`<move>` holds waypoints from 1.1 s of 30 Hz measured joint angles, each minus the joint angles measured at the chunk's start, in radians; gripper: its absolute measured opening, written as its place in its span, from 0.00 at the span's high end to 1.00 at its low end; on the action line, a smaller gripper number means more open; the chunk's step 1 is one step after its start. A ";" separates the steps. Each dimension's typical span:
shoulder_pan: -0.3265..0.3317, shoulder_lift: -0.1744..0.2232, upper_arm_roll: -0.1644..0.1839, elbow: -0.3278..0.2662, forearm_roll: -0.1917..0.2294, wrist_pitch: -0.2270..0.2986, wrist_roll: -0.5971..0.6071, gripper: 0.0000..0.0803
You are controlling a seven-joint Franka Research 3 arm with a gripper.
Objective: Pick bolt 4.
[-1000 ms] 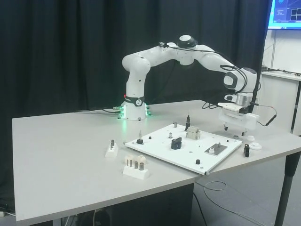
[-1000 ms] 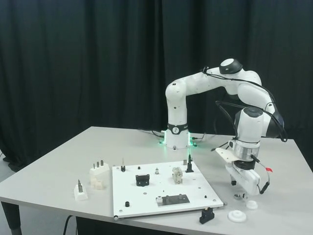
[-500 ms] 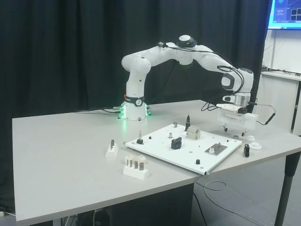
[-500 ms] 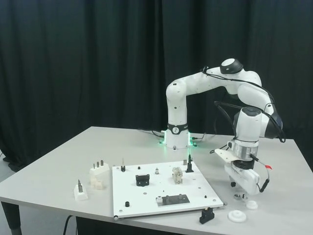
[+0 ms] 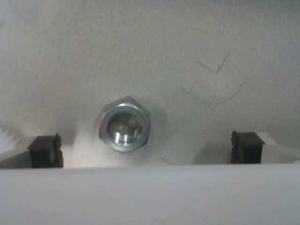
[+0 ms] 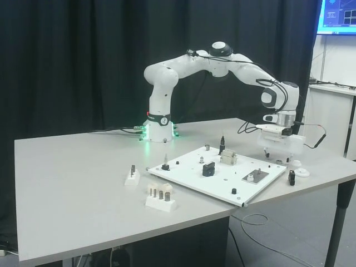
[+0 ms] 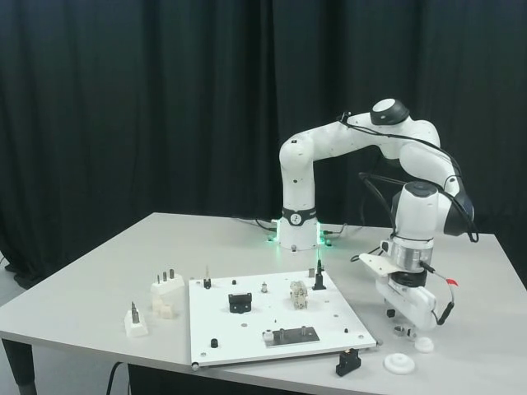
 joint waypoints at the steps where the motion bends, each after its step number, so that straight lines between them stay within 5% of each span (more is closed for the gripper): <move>1: -0.001 0.000 0.001 0.000 0.000 0.000 -0.001 0.00; 25: -0.012 0.000 0.015 0.000 0.011 0.001 -0.037 0.00; 26: -0.013 0.000 0.016 0.000 0.012 0.001 -0.038 0.16; 30: -0.017 0.000 0.020 0.000 0.019 0.002 -0.039 0.16; 31: -0.018 0.000 0.020 0.000 0.021 0.004 -0.039 0.39; 33: -0.019 0.000 0.021 0.000 0.025 0.005 -0.041 0.39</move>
